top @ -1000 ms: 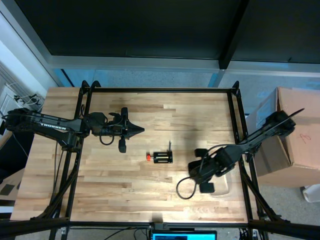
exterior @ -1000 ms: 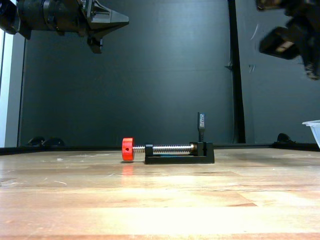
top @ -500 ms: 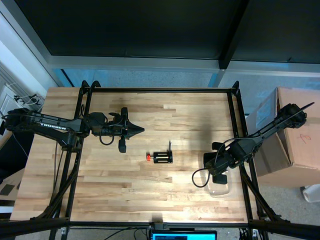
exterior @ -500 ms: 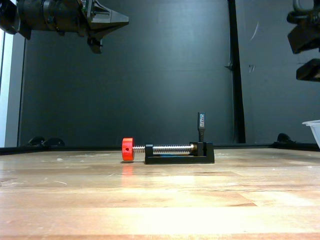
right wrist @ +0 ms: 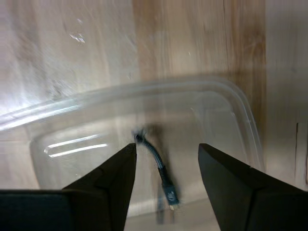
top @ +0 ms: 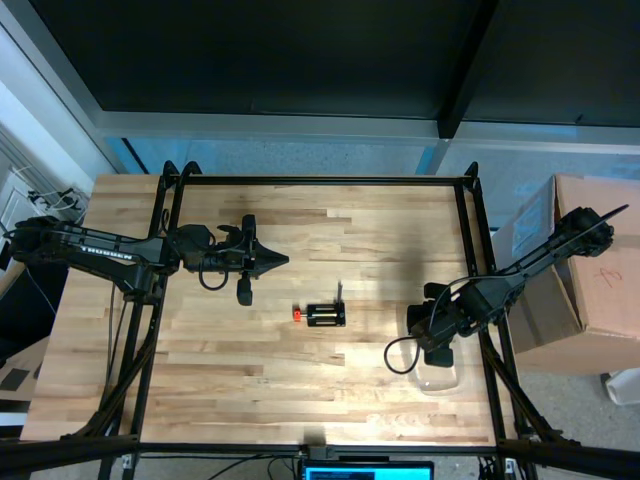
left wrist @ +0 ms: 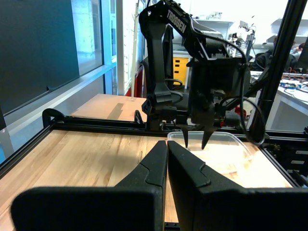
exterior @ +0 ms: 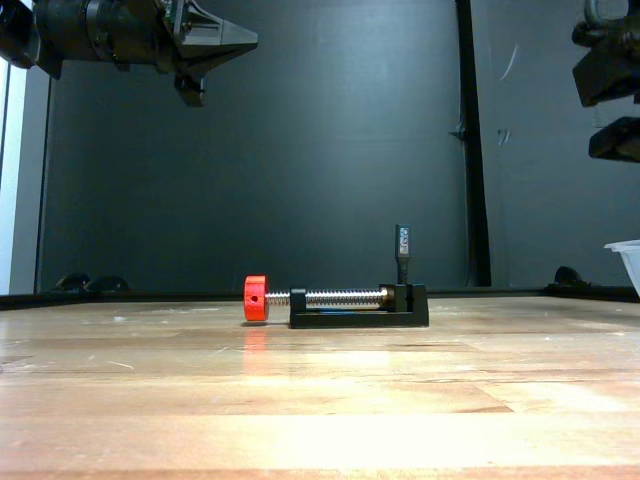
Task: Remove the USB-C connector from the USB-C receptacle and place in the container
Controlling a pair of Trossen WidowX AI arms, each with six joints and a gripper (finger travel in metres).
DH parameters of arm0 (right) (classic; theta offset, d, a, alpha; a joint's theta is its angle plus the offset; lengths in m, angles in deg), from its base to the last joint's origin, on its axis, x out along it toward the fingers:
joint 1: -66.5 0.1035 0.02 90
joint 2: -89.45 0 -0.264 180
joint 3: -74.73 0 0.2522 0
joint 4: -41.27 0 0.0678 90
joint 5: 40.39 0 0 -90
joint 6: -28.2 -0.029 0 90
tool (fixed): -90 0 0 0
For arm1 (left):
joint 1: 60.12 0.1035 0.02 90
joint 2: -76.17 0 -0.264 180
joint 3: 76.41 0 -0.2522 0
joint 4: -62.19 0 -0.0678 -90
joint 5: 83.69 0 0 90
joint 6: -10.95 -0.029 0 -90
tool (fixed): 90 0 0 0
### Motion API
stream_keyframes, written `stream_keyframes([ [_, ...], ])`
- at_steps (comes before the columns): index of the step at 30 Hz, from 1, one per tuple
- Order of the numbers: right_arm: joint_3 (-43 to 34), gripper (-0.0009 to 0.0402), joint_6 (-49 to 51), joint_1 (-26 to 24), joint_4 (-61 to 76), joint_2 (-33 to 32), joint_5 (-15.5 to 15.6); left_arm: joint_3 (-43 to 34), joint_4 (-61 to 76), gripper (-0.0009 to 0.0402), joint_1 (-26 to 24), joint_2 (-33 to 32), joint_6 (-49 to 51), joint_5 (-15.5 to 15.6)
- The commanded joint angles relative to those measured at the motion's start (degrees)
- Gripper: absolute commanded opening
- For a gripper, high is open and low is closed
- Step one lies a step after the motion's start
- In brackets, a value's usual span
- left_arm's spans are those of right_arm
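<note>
Since a second ago the right arm has swung outward from just inward of the container to a place over it, and in the last half second it has barely shifted; the left arm has not moved. The right gripper (top: 437, 348) now hangs pointing down above the clear plastic container (top: 440, 380) near the table's right edge, its fingers (right wrist: 108, 185) spread apart with nothing between them. The USB-C connector (right wrist: 162, 177), on its short dark cable stub, lies free on the container's floor, directly below the gap between those fingers and well clear of the USB-C receptacle (exterior: 402, 243), which stands upright in the small black vise (exterior: 352, 312) with the red knob (exterior: 256, 298) at mid-table. The connector's long axis runs roughly crosswise to the line joining the two fingertips, so it lies along the open gap and not under either finger. The left gripper (left wrist: 167, 161) is held high over the table's left half, fingers pressed together on nothing, aimed toward the right arm and well apart from both vise and container. The right arm is by far the nearer; judging from this, a straight lift would carry its fingers clear of the container's rim without touching the connector.
</note>
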Motion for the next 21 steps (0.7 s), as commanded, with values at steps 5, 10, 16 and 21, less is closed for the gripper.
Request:
stream_keyframes([
  [5, -5.1, 0.0180, 2.3, -5.5, -1.0, 0.0, 0.0, 0.0, 0.0, 0.0000, 0.0, 0.0, 0.0, 0.0],
  [10, -7.2, 0.0163, 8.9, -11.8, -7.3, 0.2, -1.6, 0.0, 0.0, 0.0000, 0.0, 0.0, 0.0, 0.0],
  [16, -7.1, 0.0126, 19.4, -18.4, -21.0, 2.3, -1.5, 0.0, 0.0, 0.0000, 0.0, 0.0, 0.0, 0.0],
  [21, -5.5, 0.0083, 25.4, -22.6, -32.0, 5.6, -1.2, 0.0, 0.0, 0.0000, 0.0, 0.0, 0.0, 0.0],
])
